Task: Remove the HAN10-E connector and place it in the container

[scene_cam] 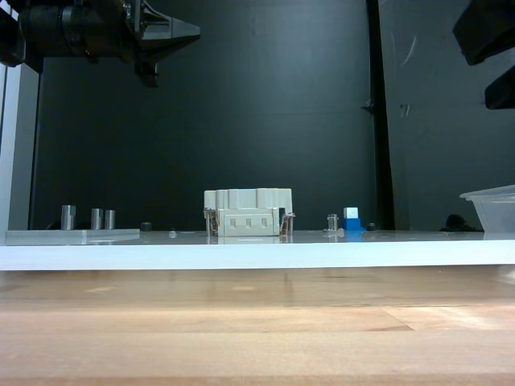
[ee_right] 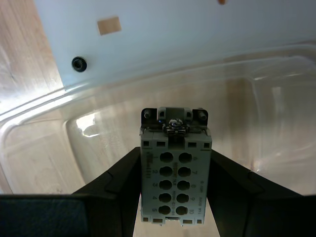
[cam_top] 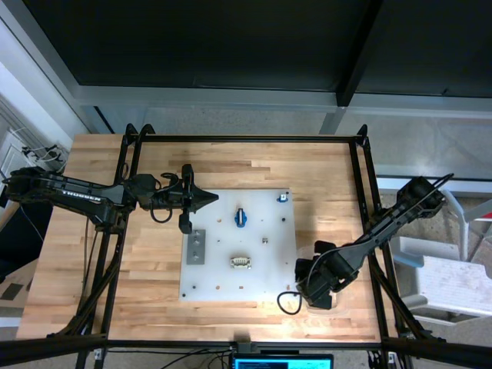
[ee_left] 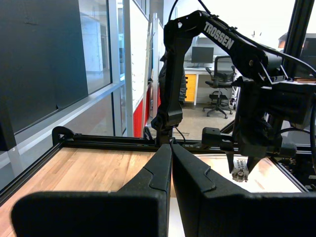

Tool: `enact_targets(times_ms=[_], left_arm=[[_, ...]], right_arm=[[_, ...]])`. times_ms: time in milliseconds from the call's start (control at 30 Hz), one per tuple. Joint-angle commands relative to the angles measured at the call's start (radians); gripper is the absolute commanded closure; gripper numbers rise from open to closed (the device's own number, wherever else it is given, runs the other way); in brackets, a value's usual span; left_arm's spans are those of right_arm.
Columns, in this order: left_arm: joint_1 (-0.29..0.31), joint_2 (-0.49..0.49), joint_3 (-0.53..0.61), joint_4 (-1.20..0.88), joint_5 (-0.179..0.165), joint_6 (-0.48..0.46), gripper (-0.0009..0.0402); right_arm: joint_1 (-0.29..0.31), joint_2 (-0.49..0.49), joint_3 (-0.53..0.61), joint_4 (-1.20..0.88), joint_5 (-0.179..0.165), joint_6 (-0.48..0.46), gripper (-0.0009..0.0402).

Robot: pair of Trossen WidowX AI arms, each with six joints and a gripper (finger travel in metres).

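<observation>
Step in hand: the HAN10-E connector point(ee_right: 176, 170) is being held over the container point(ee_right: 266, 113), so the release is judged to be what is being prepared.
Right gripper point(ee_right: 176, 158): it is being held above the container, just off the near right edge of the white board point(ee_right: 197, 24); it is being closed only to the connector's width.
Connector against fingers point(ee_right: 118, 177): the block is being clamped on its two long sides, with its numbered hole face turned toward the wrist camera and its screw end projecting past the fingertips toward the tub floor.
Doing it well: a low, centred release is being advised. The connector is best lowered inside the walls before the fingers are parted, so that bouncing off the rim is being avoided.
Risk: the block may be tipped if one finger is freed first.
Left gripper point(cam_top: 201, 200): it is being held high over the board's far left corner, with its fingers pressed together and nothing between them.
</observation>
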Motion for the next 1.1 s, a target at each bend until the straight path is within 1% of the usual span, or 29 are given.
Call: enact_targets(times_ms=[33,100,300,500,567,633,700,900,1100], left_arm=[[0.000,0.000,0.000,0.000,0.000,0.000,0.0393],[0.000,0.000,0.000,0.000,0.000,0.000,0.0393],[0.000,0.000,0.000,0.000,0.000,0.000,0.0393],[0.000,0.000,0.000,0.000,0.000,0.000,0.0393],[0.000,0.000,0.000,0.000,0.000,0.000,0.0393],[0.000,0.000,0.000,0.000,0.000,0.000,0.0393],[0.000,0.000,0.000,0.000,0.000,0.000,0.0393],[0.000,0.000,0.000,0.000,0.000,0.000,0.0393],[0.000,0.000,0.000,0.000,0.000,0.000,0.0393]], right_arm=[[0.018,-0.003,-0.027,0.047,0.000,0.021,0.0386],[0.029,-0.004,-0.039,0.056,0.000,0.038,0.0386],[0.051,-0.004,-0.070,0.078,0.000,0.044,0.0386],[0.059,-0.004,-0.111,0.124,0.001,0.070,0.0386],[0.060,-0.004,-0.118,0.127,0.004,0.070,0.0386],[0.061,-0.004,-0.125,0.129,0.019,0.071,0.0383],[0.061,-0.004,-0.133,0.132,0.027,0.081,0.0377],[0.060,-0.004,-0.169,0.193,0.026,0.093,0.0344],[0.060,-0.004,-0.177,0.205,0.026,0.092,0.0315]])
